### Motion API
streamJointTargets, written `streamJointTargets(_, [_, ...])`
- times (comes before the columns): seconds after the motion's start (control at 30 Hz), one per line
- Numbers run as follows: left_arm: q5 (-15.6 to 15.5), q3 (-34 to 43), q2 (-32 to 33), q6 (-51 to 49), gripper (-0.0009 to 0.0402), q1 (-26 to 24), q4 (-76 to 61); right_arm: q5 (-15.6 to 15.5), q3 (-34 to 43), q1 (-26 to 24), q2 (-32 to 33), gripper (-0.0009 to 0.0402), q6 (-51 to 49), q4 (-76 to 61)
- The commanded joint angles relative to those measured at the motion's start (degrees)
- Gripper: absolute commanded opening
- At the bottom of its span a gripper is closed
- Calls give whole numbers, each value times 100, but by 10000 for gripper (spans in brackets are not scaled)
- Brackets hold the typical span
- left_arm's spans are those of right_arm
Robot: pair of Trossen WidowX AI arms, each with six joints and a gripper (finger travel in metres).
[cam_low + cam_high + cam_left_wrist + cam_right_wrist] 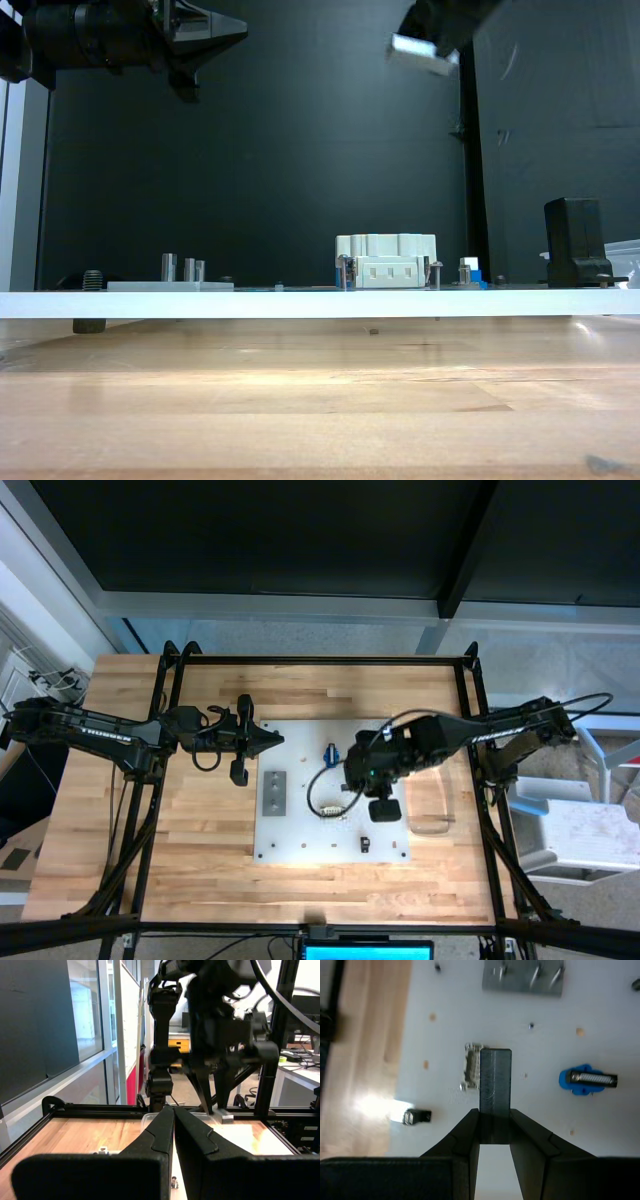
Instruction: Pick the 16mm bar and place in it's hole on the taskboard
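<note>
Wooden table [120,840] planks are seen beneath a black frame [320,661], with a dark wall beyond the far edge. At the table's middle a white task board [300,840] is laid flat. The left arm [95,733] is stretched inward from the table's left edge, and white lettering reading TROSSEN is carried on it. The right arm [500,730] is bent inward from the right edge.

A clear plastic tub [430,805] is set on the table just beside the board's right edge; its contents cannot be made out. A lit blue screen [365,948] is seen at the table's near edge.

The left gripper [173,1110] is held high above the board's left edge, its fingers pressed together with nothing between them. The right gripper [495,1117] is held high above the board's middle, pointed down and clamped on the 16mm bar [495,1080], which is kept well clear of the board.

On the board, a grey block with pegs [273,792] is fixed near the left edge. A white connector [472,1067] lies directly below the held bar, a blue connector [580,1080] near it, and a small black part [366,843] near the near edge.
</note>
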Motion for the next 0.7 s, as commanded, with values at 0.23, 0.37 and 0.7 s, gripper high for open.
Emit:
streamJointTargets(0.23, [7, 48, 0, -7, 0, -2, 4, -37, 581, -533, 4, 0, 0, -83])
streamJointTargets(0.37, [48, 57, 0, -114, 0, -2, 4, -37, 629, -651, 4, 0, 4, -96])
streamJointTargets(0.7, [304, 81, 7, -461, 30, -13, -11, -175, 643, -741, 35, 0, 52, -35])
